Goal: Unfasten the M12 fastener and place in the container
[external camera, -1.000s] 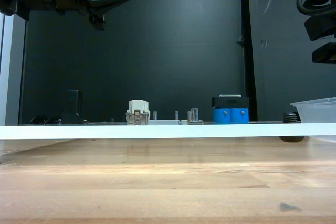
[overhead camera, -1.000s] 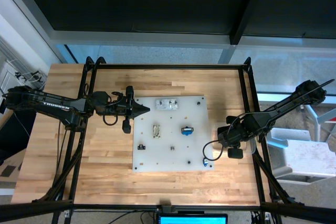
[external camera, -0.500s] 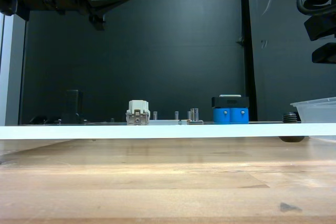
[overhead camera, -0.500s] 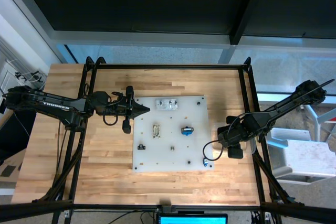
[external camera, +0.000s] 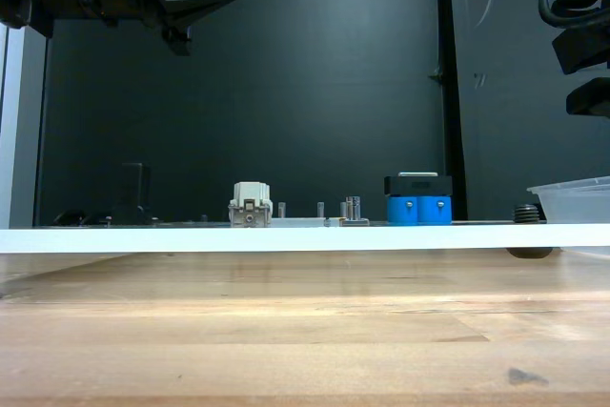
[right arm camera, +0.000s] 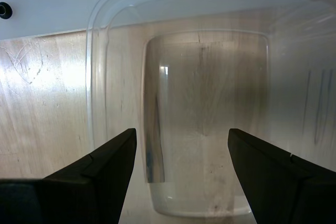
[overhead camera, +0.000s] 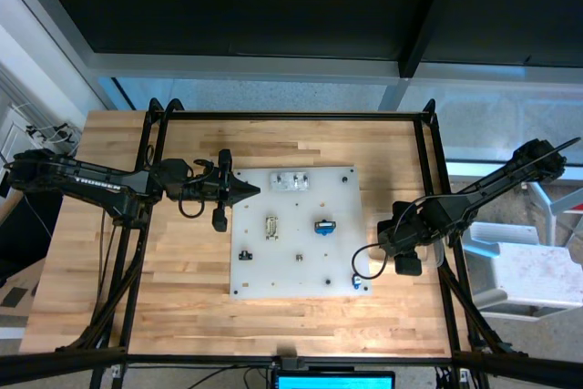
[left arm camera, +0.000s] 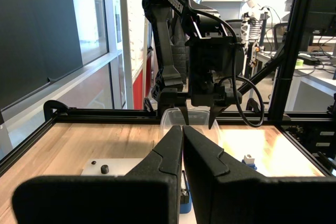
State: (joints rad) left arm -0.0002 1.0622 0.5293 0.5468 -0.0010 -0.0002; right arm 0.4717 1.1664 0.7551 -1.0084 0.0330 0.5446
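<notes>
Just off the white board's (overhead camera: 273, 266) right edge, the clear container (right arm camera: 97, 66) sits on the counter (overhead camera: 301, 316). The right tool (right arm camera: 181, 132) hangs directly over it with its fingers spread wide and nothing between them. Near the board's near right edge the black stud (external camera: 525, 213) shows its ribs. Where the silver nut lies cannot be told. Above the board's far left edge hovers the left tool (left arm camera: 182, 128), fingers pressed together, holding nothing, pointing toward the board's middle.
</notes>
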